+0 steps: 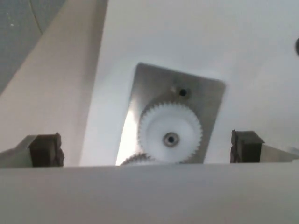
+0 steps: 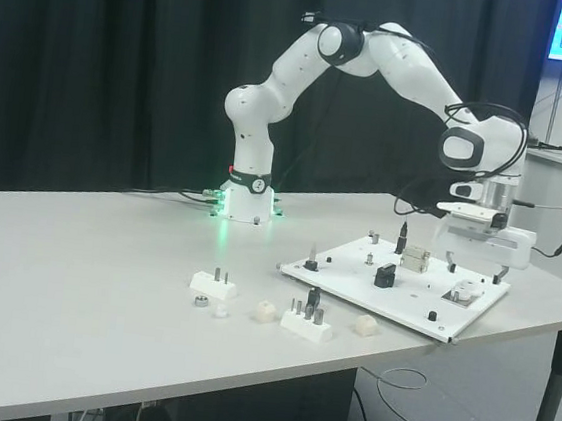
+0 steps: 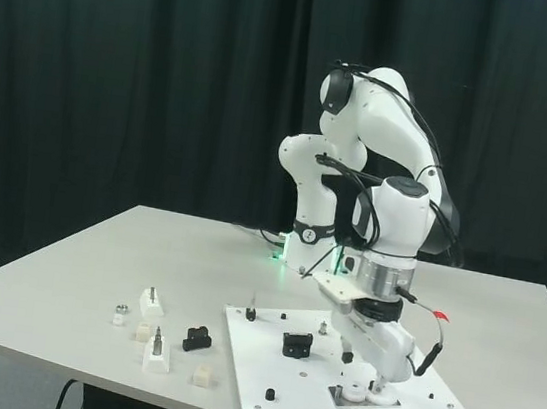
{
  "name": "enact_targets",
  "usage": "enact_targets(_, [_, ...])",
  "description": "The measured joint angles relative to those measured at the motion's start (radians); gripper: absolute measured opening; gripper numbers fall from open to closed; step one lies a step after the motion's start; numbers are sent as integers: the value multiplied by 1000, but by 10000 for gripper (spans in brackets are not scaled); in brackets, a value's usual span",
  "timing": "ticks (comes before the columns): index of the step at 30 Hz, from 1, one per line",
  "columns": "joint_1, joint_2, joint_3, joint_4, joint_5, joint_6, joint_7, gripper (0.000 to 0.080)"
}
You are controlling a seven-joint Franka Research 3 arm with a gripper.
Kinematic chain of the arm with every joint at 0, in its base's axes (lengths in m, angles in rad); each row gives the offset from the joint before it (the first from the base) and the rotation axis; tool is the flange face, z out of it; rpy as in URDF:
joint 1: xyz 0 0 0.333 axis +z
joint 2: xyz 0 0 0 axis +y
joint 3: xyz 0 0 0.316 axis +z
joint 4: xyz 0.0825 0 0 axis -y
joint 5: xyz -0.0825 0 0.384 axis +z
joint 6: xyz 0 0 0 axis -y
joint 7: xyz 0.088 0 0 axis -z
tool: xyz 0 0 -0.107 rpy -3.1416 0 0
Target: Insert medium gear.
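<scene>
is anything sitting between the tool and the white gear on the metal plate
Nothing visible does. In the wrist view the open tool hangs above the white toothed medium gear, which already sits on its peg on the grey metal plate, with clear space between its black fingertips.

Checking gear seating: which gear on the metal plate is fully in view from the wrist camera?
The larger white gear on its peg at the grey plate centre; the second gear shows only a toothed edge.
</scene>
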Motion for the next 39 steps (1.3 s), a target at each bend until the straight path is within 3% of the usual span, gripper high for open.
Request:
enact_targets(17, [5, 48, 3, 8, 27, 90, 1, 800])
enact_targets(39, [7, 72, 3, 30, 35, 102, 1, 800])
